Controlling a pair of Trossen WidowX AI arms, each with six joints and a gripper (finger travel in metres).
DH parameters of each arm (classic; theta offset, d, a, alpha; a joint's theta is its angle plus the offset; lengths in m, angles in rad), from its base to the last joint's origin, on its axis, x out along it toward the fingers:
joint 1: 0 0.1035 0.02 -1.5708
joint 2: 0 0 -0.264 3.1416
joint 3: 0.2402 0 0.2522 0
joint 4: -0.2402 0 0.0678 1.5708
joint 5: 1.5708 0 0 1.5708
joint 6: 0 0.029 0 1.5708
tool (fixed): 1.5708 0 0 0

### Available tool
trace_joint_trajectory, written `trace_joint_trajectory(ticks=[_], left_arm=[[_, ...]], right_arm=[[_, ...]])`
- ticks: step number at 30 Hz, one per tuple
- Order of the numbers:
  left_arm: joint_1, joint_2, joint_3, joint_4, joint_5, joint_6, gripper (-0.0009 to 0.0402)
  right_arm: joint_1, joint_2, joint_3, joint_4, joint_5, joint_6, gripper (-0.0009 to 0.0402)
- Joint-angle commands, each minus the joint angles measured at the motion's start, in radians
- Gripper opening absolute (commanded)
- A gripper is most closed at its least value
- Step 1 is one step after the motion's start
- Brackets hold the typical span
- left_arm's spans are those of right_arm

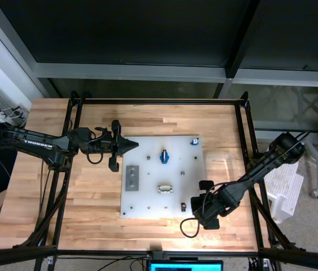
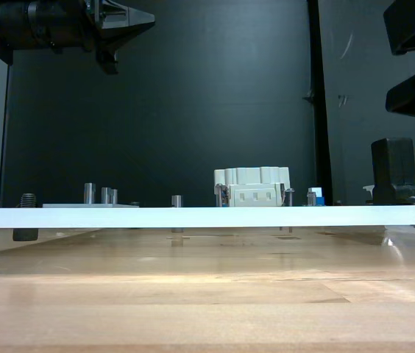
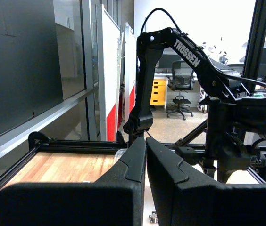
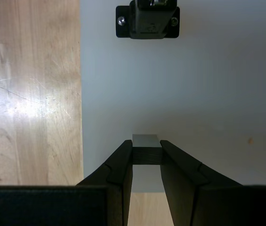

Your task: Remove the 16mm bar from the taskboard and place in the container

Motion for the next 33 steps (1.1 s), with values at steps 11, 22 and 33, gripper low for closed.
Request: trace_joint_trajectory(ticks=[11, 22, 33], left_arm=[[0.0, 0.0, 0.0, 0.0, 0.0, 0.0, 0.0], [0.0, 0.0, 0.0, 0.0, 0.0, 0.0, 0.0], [0.0, 0.0, 0.0, 0.0, 0.0, 0.0, 0.0]], right_arm=[[-0.005, -0.145, 0.036, -0.106, 0.0, 0.001, 0.0009], [-0.043, -0.252, 0.076, -0.136, 0.0, 0.001, 0.0009], [-0.074, -0.298, 0.056, -0.19, 0.004, -0.018, 0.0009]])
